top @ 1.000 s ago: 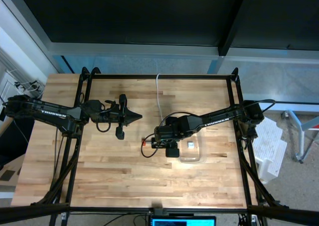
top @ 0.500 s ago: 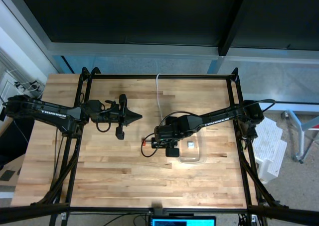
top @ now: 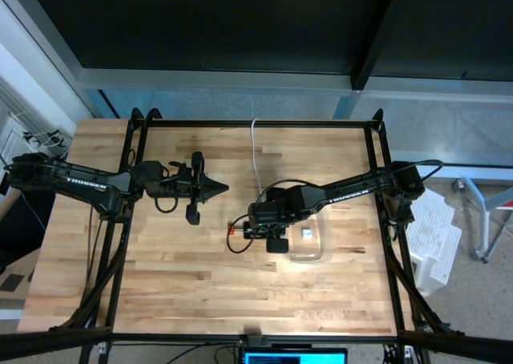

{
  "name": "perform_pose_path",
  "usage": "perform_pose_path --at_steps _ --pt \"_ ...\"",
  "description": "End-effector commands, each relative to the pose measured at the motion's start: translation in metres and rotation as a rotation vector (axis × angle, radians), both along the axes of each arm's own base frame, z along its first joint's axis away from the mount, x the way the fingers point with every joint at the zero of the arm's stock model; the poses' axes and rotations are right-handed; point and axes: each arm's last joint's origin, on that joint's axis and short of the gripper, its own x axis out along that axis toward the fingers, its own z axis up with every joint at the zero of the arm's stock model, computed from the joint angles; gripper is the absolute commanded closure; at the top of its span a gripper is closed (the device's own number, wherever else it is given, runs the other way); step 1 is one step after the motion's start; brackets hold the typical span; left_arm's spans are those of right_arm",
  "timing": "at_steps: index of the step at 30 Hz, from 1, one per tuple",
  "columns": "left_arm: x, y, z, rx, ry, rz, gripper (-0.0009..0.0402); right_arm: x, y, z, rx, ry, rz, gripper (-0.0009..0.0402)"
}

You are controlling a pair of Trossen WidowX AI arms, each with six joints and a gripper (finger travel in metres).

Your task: Remove the power plug from the receptacle and place in the container

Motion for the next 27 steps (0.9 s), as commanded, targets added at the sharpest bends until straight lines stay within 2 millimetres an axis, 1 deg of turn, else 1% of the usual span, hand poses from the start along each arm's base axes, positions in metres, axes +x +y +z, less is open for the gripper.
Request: perform_pose_path --at_steps 1,16,27 --pt "0.0 0.0 0.0 0.0 0.0 0.0 0.0393 0.0 0.0 0.004 0.001 -0.002 0.0 0.0393" --pt "0.0 0.0 0.0 0.0 0.0 0.0 0.0393 0.002 -0.001 0.029 0.002 -0.01 0.008 0.0393" --pt "0.0 0.0 0.0 0.0 0.0 0.0 0.0393 -0.001 -0.001 0.035 0.001 -0.007 0.012 0.0393"
